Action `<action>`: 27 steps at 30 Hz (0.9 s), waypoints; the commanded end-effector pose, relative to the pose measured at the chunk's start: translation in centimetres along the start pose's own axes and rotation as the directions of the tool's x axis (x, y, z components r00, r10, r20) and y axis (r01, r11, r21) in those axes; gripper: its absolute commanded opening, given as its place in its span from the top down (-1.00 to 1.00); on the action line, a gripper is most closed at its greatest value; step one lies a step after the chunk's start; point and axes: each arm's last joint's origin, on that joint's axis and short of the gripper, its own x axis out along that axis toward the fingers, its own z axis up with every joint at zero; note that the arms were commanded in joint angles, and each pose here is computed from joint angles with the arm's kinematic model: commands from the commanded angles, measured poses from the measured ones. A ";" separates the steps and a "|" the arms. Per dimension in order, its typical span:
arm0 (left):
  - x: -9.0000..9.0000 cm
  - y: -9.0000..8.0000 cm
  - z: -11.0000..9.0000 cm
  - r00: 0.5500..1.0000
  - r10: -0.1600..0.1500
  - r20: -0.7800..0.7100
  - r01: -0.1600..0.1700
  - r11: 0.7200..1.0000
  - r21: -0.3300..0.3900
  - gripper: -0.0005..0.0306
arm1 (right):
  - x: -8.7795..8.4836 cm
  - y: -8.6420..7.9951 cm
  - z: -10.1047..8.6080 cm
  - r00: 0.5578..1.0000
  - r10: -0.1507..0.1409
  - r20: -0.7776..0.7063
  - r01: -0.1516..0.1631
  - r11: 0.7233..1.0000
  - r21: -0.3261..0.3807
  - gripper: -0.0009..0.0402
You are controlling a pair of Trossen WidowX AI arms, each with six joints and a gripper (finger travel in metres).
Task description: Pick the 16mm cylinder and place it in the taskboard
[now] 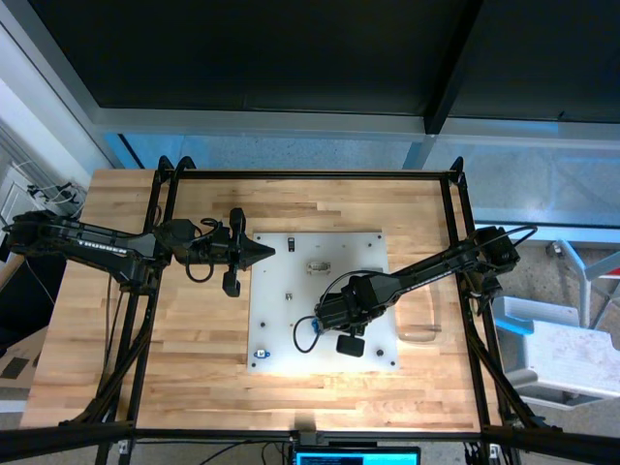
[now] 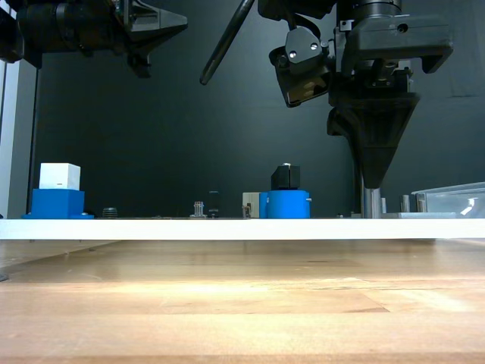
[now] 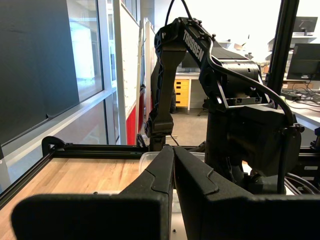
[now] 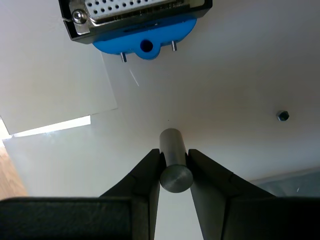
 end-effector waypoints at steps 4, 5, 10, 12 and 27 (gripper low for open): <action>0.0 0.0 0.0 1.000 0.000 0.001 0.000 1.000 0.000 0.96 | 0.4 0.1 0.2 1.000 0.000 0.000 0.000 1.000 -0.003 0.78; 0.0 0.0 0.0 1.000 0.000 0.001 0.000 1.000 0.000 0.96 | 0.5 0.1 0.2 1.000 -0.002 -0.004 0.002 1.000 -0.003 0.78; 0.0 0.0 0.0 1.000 0.000 0.001 0.000 1.000 0.000 0.96 | 1.4 0.3 0.3 1.000 -0.003 -0.020 0.003 1.000 -0.005 0.78; 0.0 0.0 0.0 1.000 0.000 0.001 0.000 1.000 0.000 0.96 | 1.7 0.3 0.4 1.000 -0.003 -0.022 0.003 1.000 -0.005 0.78; 0.0 0.0 0.0 1.000 0.000 0.001 0.000 1.000 0.000 0.96 | 1.7 0.3 0.4 1.000 -0.002 -0.020 0.002 1.000 -0.004 0.78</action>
